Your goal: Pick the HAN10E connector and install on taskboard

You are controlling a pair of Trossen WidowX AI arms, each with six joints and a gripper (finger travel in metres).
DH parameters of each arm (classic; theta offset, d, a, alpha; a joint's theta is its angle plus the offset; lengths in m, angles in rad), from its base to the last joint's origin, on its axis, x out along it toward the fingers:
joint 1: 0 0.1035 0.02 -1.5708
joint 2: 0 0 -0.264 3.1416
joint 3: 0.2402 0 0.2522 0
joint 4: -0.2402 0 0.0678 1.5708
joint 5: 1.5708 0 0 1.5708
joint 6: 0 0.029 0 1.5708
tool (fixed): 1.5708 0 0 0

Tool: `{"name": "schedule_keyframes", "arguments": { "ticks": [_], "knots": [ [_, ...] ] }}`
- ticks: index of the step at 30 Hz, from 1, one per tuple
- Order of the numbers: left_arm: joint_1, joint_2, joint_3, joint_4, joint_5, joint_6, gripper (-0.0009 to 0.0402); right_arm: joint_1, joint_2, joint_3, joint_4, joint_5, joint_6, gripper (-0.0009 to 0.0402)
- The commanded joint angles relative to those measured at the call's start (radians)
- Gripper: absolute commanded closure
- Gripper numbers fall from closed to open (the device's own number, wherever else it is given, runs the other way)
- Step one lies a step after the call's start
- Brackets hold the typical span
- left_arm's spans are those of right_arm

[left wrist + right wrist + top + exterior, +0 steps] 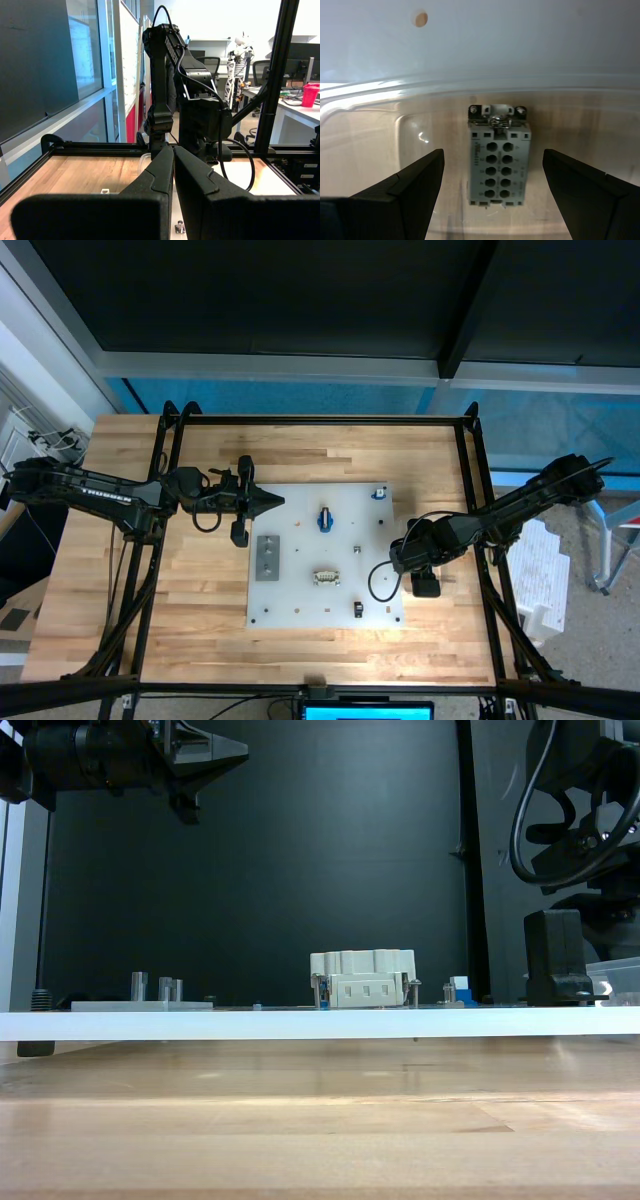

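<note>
The HAN10E connector [497, 162], a small pale grey block with two rows of round contact holes, lies flat in a clear plastic tray [370, 95]. My right gripper [492, 150] hangs open just above it, one finger on each side, not touching. In the high view this right gripper [425, 585] sits at the right edge of the white taskboard [300, 600] and hides the connector. My left gripper [270, 502] is shut on nothing, held high over the board's left edge, with its fingers [165, 165] pressed together.
A wider beige insert [325, 578] stands mounted on the board and shows in the low view as the beige insert [362, 978]. A grey metal block [268, 558] and a blue fitting [324, 519] are also on the board. A black frame surrounds the table.
</note>
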Motion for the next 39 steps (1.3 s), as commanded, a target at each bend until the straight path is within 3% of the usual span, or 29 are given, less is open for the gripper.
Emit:
{"name": "schedule_keyframes", "arguments": {
  "ticks": [1, 17, 26, 33, 39],
  "knots": [
    [0.0, 0.0, 0.0, 0.0, 0.0, 0.0, 0.0392, -0.004, 0.0, -0.016, 0.02, 0.0, 0.0, 0.0117],
    [0.0, 0.0, 0.0, 0.0, 0.0, 0.0, 0.0392, -0.011, 0.0, -0.048, 0.06, 0.0, -0.008, 0.0167],
    [0.0, 0.0, 0.0, 0.0, 0.0, 0.0, 0.0392, -0.011, 0.0, -0.04, 0.054, -0.001, -0.01, 0.0245],
    [0.0, 0.0, 0.0, 0.0, 0.0, 0.0, 0.0392, -0.011, -0.004, -0.03, 0.048, -0.032, -0.01, 0.0306],
    [0.0, 0.0, 0.0, 0.0, 0.0, 0.0, 0.0392, -0.011, -0.011, -0.016, 0.039, -0.034, -0.01, 0.0342]
  ]
}}
